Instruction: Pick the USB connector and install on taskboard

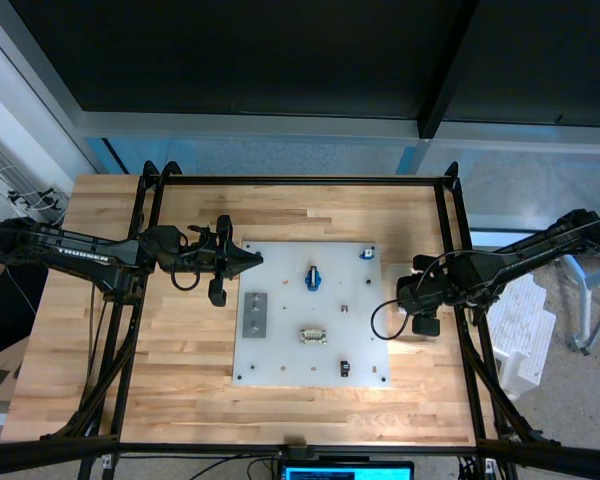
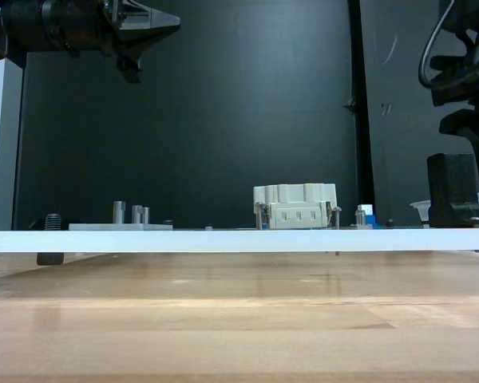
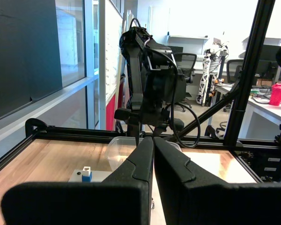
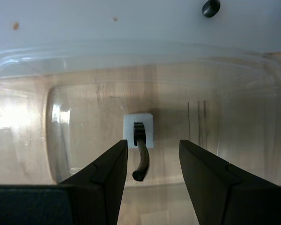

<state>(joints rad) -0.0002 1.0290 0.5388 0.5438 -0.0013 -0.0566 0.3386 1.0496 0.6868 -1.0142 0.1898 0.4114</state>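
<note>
Right gripper [image 4: 153, 144] fingers spread wide, hovering over clear tray [image 4: 253, 93] beside taskboard [image 1: 280, 350]; USB connector [image 4: 140, 151] sits in tray below gap. Left gripper [image 3: 153, 138] pinched together, up over taskboard's left edge.

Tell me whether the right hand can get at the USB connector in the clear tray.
Probably yes. The right hand hangs open over the USB connector, which lies in the clear tray, with nothing between them. The left hand is shut, far off over the left edge of the board.
</note>
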